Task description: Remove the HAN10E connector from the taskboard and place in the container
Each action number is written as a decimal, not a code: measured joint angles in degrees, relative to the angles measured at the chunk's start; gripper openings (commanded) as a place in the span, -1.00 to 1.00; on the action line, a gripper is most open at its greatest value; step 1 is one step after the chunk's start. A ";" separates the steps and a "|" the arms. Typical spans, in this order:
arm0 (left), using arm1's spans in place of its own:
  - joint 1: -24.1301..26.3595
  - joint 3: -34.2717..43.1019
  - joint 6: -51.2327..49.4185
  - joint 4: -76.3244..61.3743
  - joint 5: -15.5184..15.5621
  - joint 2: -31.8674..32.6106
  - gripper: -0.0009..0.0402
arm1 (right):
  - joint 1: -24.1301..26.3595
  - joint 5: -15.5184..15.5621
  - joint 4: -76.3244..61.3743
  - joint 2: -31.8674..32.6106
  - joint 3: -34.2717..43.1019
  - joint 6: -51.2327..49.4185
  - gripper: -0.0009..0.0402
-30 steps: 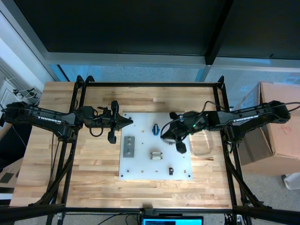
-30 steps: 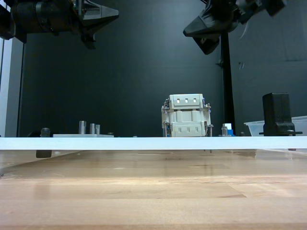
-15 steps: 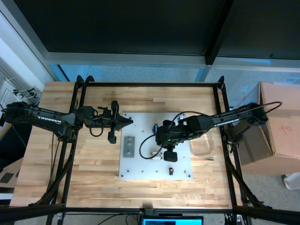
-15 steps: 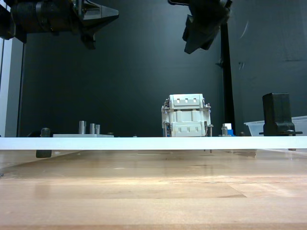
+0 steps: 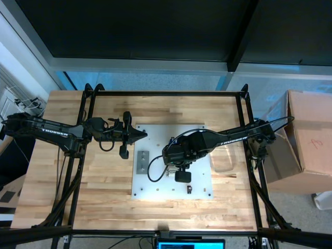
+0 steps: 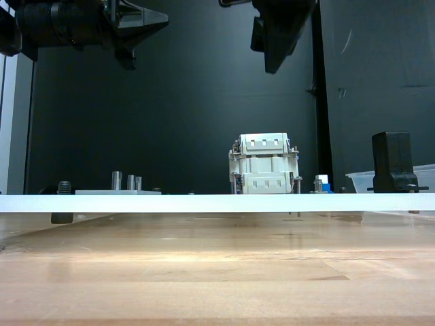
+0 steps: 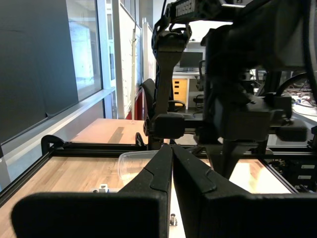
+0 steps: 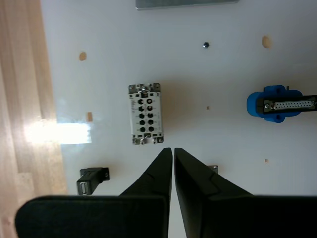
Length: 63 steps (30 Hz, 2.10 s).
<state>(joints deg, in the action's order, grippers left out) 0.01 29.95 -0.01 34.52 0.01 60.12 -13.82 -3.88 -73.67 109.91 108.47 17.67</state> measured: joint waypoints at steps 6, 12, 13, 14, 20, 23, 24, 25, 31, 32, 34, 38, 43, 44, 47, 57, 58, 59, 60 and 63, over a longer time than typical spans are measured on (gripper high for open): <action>0.00 0.00 0.00 0.00 0.00 0.00 -0.96 | -0.44 0.31 -1.95 2.12 4.70 0.02 -0.39; 0.00 -0.02 0.02 0.00 0.00 0.00 -0.96 | -0.66 0.42 -2.51 2.19 4.96 0.44 0.15; 0.00 0.00 0.02 0.00 0.00 0.00 -0.96 | -0.70 0.42 -2.49 2.19 4.96 0.46 0.23; 0.00 -0.02 0.02 0.00 0.00 -0.02 -0.96 | -0.70 0.42 -2.49 2.19 4.96 0.48 0.30; 0.00 -0.02 0.02 0.00 0.00 0.00 -0.96 | -0.79 -0.07 -2.16 2.19 4.96 0.55 0.53; 0.00 -0.02 0.02 -0.02 0.00 0.00 -0.96 | -0.96 -2.12 -2.08 2.19 4.96 0.92 0.55; 0.00 0.00 0.02 0.00 0.02 0.00 -0.96 | -0.98 -2.36 -1.99 2.23 4.94 0.90 0.56; 0.00 0.00 0.02 0.00 0.00 -0.02 -0.96 | -1.03 -2.36 -1.97 2.49 4.94 0.90 0.56; 0.00 0.00 0.02 0.00 0.00 0.00 -0.96 | -1.55 -2.12 -1.77 5.01 5.25 0.22 0.55; 0.00 -0.02 0.02 -0.02 0.00 0.00 -0.96 | -1.64 -2.12 -1.73 5.44 5.27 -0.02 0.56; 0.00 -0.02 0.02 -0.02 0.02 0.00 -0.96 | -1.70 -2.14 -1.49 6.40 5.35 -0.11 0.56; 0.00 -0.02 0.02 -0.02 0.02 -0.02 -0.96 | -1.99 -2.10 -1.20 8.83 5.35 -0.63 0.56; 0.00 -0.02 0.02 -0.02 0.00 -0.02 -0.96 | -2.36 -2.10 -0.20 11.45 5.35 -1.62 0.55; 0.00 -0.02 0.00 0.00 0.00 0.00 -0.96 | -2.36 -2.10 -0.11 12.02 5.35 -1.73 0.55; 0.00 -0.02 0.02 0.00 0.00 -0.02 -0.96 | -2.40 -1.77 0.55 13.14 5.31 -1.95 0.56; 0.00 0.00 0.00 0.00 0.00 -0.02 -0.96 | -2.40 -0.52 3.82 13.77 1.62 -2.58 0.51; 0.00 -0.02 0.02 0.00 0.02 -0.02 -0.96 | -2.40 -0.50 4.24 13.77 1.11 -2.58 0.50; 0.00 -0.02 0.02 0.00 0.02 -0.02 -0.96 | -2.40 -0.52 4.39 13.77 0.68 -2.58 0.49; 0.00 -0.02 0.02 0.00 0.00 -0.02 -0.96 | -2.38 -0.52 4.57 13.77 0.24 -2.58 0.47; 0.00 -0.02 0.02 0.00 0.00 0.00 -0.96 | -2.34 -0.52 5.84 13.77 -0.70 -2.58 0.43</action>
<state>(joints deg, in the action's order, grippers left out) 0.01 29.93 0.01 34.52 0.01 60.12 -16.16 -4.40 -67.83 123.68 107.77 15.09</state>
